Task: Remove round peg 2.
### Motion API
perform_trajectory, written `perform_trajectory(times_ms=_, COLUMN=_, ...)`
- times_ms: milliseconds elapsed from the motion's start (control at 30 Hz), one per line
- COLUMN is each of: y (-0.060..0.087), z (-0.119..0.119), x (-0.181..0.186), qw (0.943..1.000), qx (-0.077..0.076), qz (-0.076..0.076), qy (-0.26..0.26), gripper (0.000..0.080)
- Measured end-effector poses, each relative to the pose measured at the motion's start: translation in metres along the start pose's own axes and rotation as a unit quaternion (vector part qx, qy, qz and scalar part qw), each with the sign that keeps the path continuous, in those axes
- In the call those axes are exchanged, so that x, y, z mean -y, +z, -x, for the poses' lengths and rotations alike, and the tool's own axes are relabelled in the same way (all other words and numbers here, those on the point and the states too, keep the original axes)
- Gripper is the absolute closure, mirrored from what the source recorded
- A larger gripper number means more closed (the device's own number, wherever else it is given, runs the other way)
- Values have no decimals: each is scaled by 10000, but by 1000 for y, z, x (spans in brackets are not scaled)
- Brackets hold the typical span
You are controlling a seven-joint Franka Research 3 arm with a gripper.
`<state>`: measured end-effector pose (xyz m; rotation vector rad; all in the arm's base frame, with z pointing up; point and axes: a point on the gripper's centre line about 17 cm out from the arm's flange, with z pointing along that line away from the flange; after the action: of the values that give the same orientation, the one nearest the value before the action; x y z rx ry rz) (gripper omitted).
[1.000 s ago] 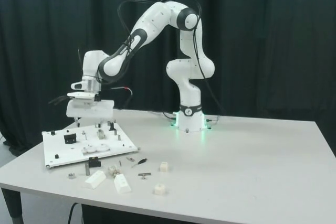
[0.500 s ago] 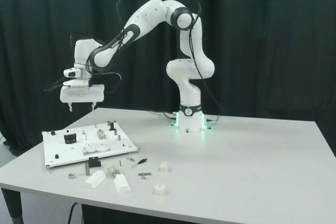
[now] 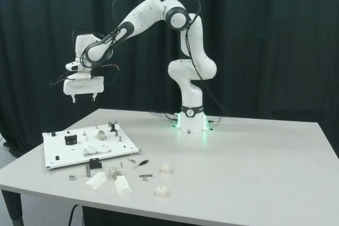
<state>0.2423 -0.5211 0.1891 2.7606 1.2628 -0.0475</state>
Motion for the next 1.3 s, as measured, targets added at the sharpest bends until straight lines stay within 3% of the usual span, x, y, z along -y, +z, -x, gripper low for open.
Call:
perform_trajectory(times_ms=300, y=11, z=34, x=32, qw=9983, qx=-191, qz=-37, qy=-542, gripper=3)
perform_trajectory(times_ms=533, y=24, z=43, x=54, qw=9956, qx=-328, qz=-82, qy=-871, gripper=3)
perform_trajectory(times_ms=700, y=32, z=45, x=64, qw=9902, qx=-376, qz=-136, qy=-1337, gripper=3)
perform_trajectory(times_ms=1000, y=48, z=43, x=66, qw=9865, qx=-348, qz=-170, qy=-1593, gripper=3)
perform_trajectory(times_ms=1300, y=68, z=37, x=60, qw=9839, qx=-223, qz=-266, qy=-1756, gripper=3)
